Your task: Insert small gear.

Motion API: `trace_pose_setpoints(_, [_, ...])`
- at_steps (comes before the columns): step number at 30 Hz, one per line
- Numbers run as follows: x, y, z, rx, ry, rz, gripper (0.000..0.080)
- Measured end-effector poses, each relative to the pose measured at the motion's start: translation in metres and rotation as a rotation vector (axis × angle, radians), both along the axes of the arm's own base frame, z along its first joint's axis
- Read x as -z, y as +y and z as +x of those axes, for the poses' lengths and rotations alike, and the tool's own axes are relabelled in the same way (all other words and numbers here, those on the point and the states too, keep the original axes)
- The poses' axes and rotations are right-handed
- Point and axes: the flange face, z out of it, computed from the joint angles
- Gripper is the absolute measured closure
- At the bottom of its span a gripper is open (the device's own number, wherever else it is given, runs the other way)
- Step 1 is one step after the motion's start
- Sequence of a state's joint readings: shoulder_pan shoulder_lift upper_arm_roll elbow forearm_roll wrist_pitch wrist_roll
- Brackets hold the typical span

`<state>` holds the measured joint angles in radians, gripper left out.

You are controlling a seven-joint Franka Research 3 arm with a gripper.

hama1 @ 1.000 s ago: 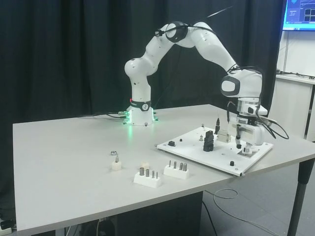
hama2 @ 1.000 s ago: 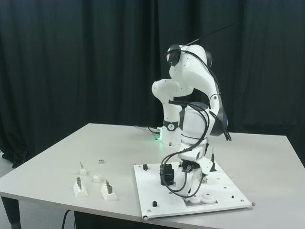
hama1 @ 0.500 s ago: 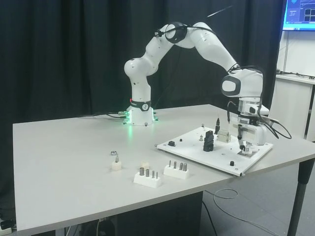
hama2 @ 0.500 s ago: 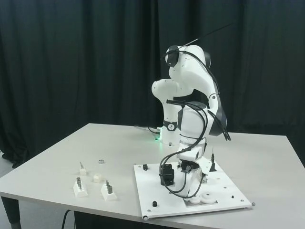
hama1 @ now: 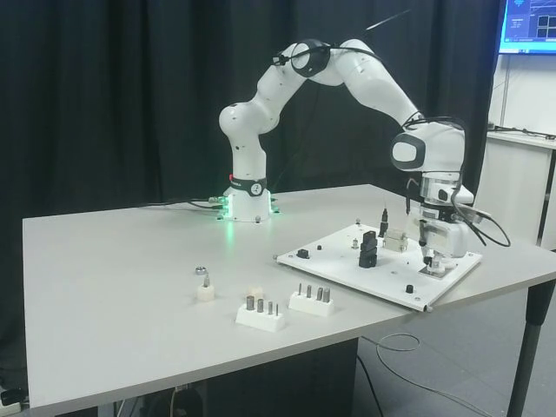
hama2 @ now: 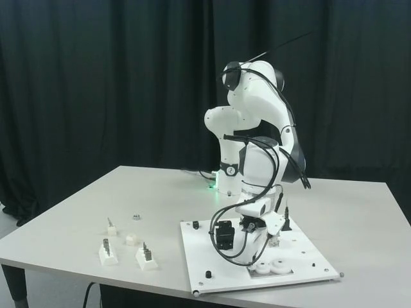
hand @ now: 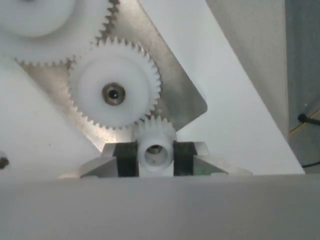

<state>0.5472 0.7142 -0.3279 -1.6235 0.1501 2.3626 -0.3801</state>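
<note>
2 room views face the arm [hama1: 347, 69] and table [hama2: 359, 212] from different sides; the wrist view looks down close.

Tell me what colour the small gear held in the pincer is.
White. The small gear shows best in the wrist view, clamped in the pincer.

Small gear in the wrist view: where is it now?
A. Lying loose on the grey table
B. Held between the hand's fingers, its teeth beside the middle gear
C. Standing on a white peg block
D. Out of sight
B: the small gear sits between the two black fingers of the hand, its teeth at the middle gear.
</note>
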Motion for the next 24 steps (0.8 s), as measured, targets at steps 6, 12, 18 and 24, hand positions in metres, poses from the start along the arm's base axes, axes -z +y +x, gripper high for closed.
trace_pose_setpoints(6, [-0.0001,-0.0004,0.0004,0.116,-0.003,0.014,0.0658])
trace_pose_setpoints(12, [0.0002,-0.0006,0.0006,0.179,-0.005,0.02,0.0658])
trace_pose_setpoints(18, [0.001,-0.0015,0.0009,0.189,-0.003,0.026,0.0658])
trace_pose_setpoints(24, [0.0025,-0.0018,0.0015,0.153,0.002,0.024,0.0658])
